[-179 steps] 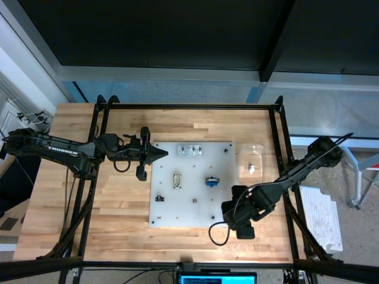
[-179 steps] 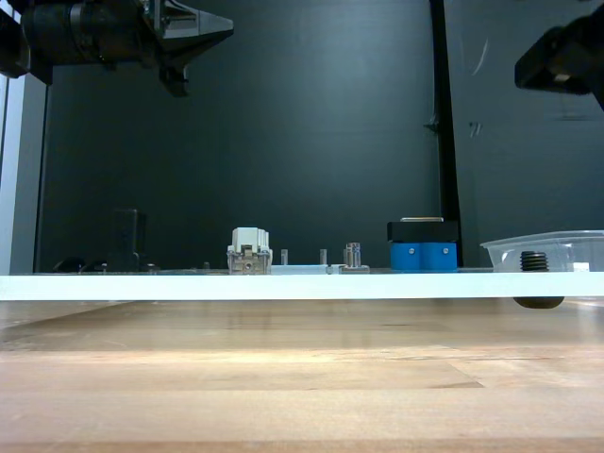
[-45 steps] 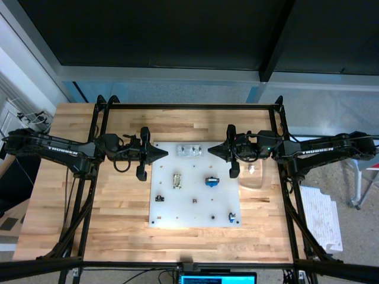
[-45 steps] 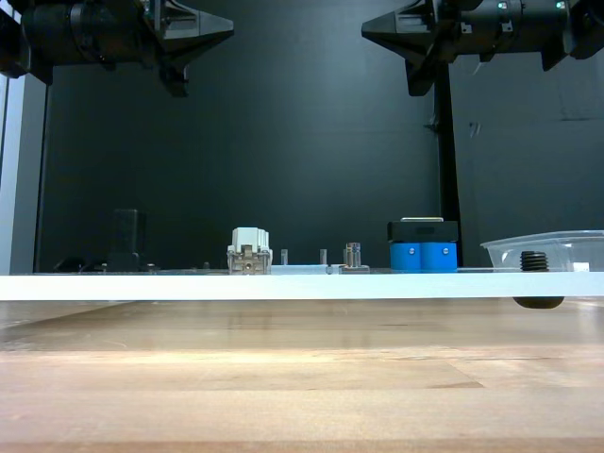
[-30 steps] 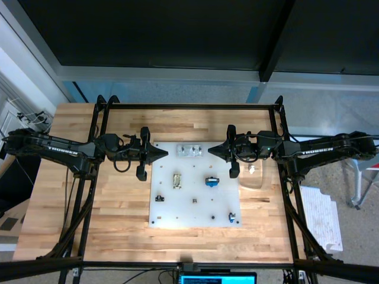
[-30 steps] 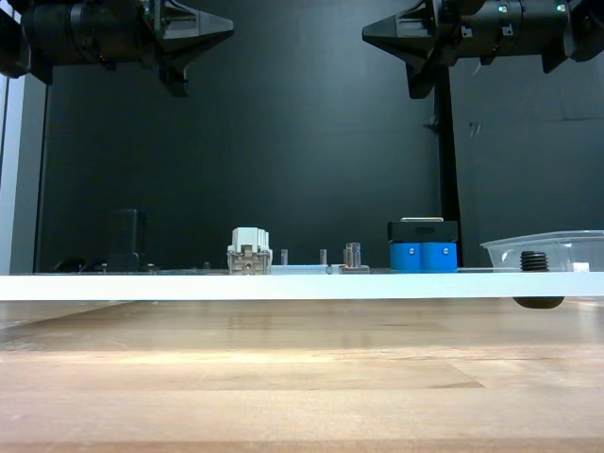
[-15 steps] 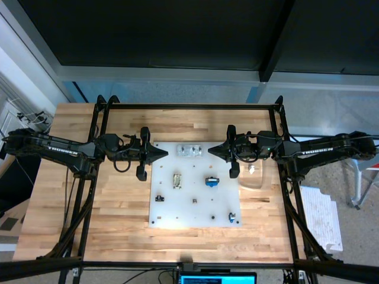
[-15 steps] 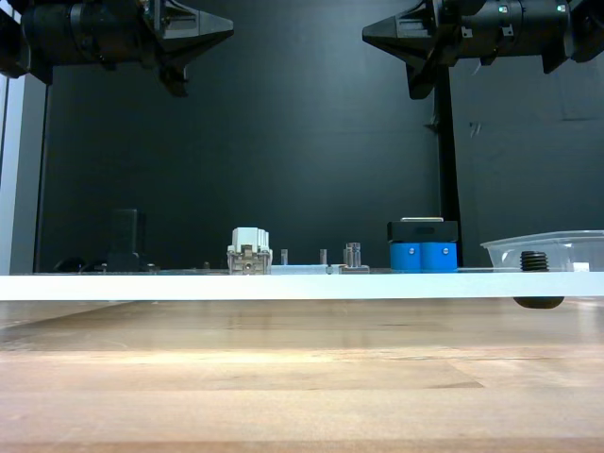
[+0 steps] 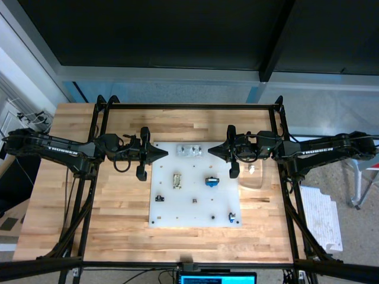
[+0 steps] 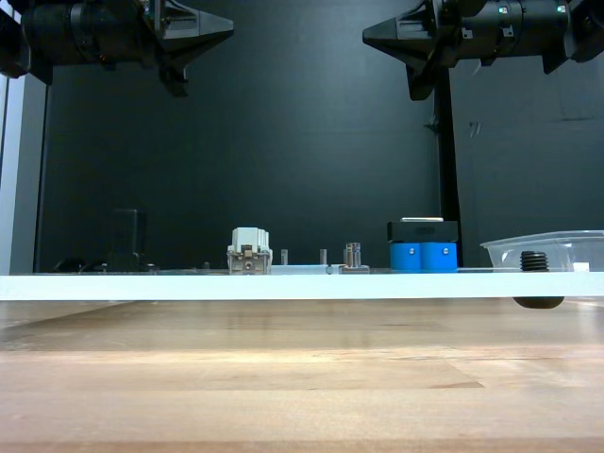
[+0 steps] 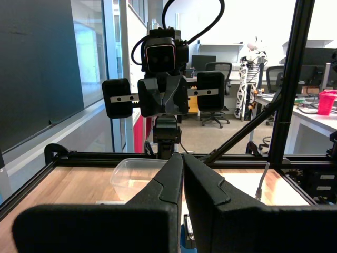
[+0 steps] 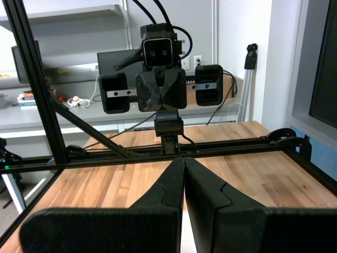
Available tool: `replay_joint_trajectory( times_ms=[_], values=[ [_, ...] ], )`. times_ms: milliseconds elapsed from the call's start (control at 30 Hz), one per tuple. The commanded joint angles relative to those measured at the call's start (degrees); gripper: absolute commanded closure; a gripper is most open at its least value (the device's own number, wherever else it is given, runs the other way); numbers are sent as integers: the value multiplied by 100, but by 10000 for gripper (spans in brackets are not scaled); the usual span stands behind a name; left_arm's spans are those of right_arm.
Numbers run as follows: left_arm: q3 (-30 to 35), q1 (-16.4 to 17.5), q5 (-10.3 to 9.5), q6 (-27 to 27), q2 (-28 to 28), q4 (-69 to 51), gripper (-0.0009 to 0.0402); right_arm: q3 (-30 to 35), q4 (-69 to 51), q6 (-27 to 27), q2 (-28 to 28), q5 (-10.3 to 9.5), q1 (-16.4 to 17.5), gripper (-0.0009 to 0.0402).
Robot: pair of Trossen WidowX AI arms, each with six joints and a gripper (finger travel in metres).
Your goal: Pick the RJ45 connector and install on taskboard
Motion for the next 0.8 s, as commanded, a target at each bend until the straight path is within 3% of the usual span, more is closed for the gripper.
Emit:
replay_joint_trajectory(
  times_ms=[33, 800],
  values=[
    [0, 0, 2, 0, 0, 0, 393, 2, -120, 2, 4, 0, 2, 393],
    [0, 0, 2, 0, 2, 0, 393, 2, -173, 2, 4, 0, 0, 393]
  ],
)
